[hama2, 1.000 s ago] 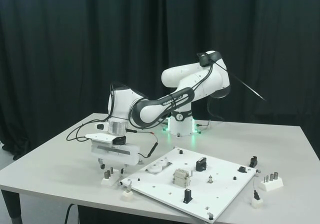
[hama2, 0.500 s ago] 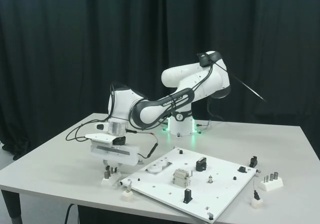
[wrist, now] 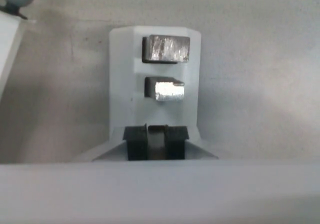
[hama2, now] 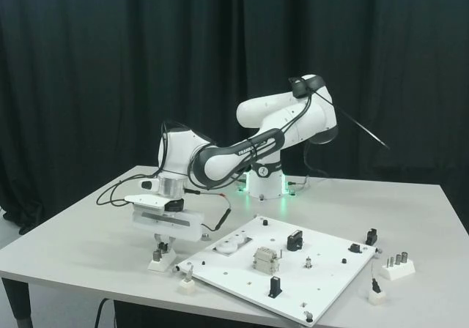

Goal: Pick square peg 2.

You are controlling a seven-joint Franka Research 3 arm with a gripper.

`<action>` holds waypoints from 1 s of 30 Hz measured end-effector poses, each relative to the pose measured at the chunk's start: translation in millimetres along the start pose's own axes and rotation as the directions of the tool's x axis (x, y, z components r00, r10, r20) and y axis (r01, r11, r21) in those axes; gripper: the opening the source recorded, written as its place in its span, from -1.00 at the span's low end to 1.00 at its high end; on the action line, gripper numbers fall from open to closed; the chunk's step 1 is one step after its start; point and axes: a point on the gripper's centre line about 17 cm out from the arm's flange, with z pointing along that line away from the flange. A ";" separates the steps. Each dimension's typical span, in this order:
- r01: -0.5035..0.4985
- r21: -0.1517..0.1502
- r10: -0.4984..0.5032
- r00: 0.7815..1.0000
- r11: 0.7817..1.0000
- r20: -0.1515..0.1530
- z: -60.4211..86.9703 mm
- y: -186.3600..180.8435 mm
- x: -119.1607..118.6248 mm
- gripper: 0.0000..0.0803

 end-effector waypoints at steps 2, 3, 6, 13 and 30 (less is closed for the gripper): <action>-0.001 0.003 0.001 1.000 1.000 0.000 -1.6 -0.4 -0.3 -0.82; -0.002 0.006 0.002 1.000 1.000 0.000 -2.7 -0.9 -0.3 -0.82; -0.004 0.016 0.004 1.000 1.000 0.002 -7.4 -2.4 0.0 -0.82; -0.007 0.041 0.007 1.000 0.999 0.004 -21.6 -6.4 2.9 -0.82; 0.007 0.069 -0.007 1.000 0.998 0.000 -61.0 -8.4 13.5 -0.82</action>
